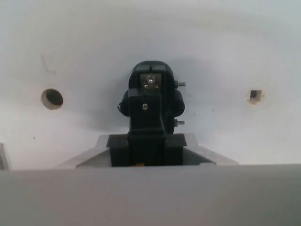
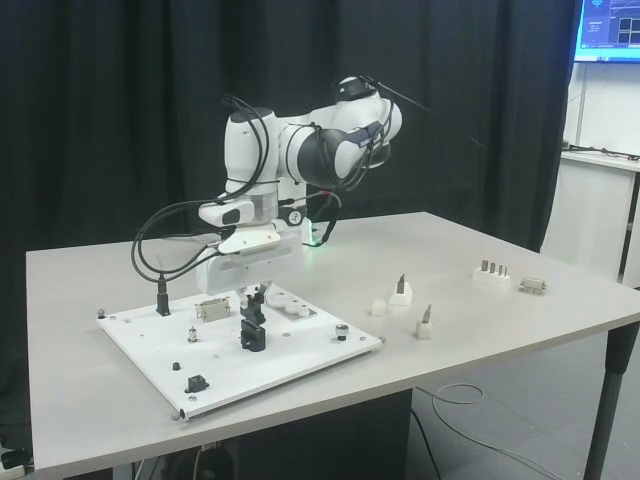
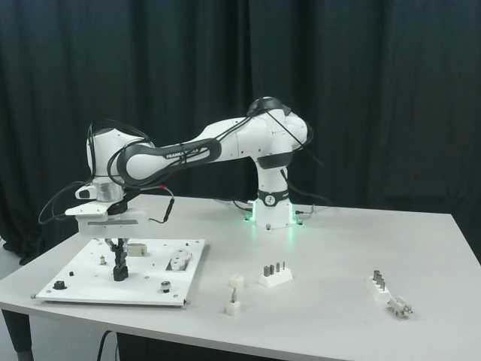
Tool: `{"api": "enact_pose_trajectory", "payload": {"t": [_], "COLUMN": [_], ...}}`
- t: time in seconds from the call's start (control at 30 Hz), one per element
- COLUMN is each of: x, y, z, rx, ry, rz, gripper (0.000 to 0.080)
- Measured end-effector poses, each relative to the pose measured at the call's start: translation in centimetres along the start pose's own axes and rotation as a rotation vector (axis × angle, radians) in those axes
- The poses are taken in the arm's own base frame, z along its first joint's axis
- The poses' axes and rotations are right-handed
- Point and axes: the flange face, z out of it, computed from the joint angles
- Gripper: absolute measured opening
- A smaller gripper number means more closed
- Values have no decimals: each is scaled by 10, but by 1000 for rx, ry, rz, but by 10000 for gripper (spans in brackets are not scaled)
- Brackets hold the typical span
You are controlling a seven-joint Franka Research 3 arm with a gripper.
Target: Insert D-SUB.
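My gripper (image 1: 147, 141) is shut on the black D-SUB connector (image 1: 150, 96), which shows two small side screws and a metal screw on its face. In the first room view the gripper (image 2: 254, 302) stands upright over the middle of the white board (image 2: 310, 360), with the connector (image 2: 252, 336) at the board's surface. The second room view shows the same: gripper (image 3: 117, 250), connector (image 3: 119, 271), board (image 3: 188, 282). Whether the connector rests on the board or sits in a socket is hidden.
On the board lie a grey metal socket (image 2: 211, 309), a small black part (image 2: 196, 382), a round hole (image 1: 51, 98) and a square recess (image 1: 254, 96). White holders (image 2: 400, 293) (image 2: 492, 275) and a metal connector (image 2: 532, 286) stand on the grey table to the right.
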Motion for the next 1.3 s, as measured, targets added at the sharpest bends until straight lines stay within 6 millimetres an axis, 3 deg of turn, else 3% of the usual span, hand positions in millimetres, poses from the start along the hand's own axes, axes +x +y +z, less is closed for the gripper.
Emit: {"api": "enact_pose_trajectory", "payload": {"t": [1.3], "x": [-9], "y": [-8], "z": [-1], "rx": [-11], "ry": [81], "rz": [-3], "gripper": [147]}}
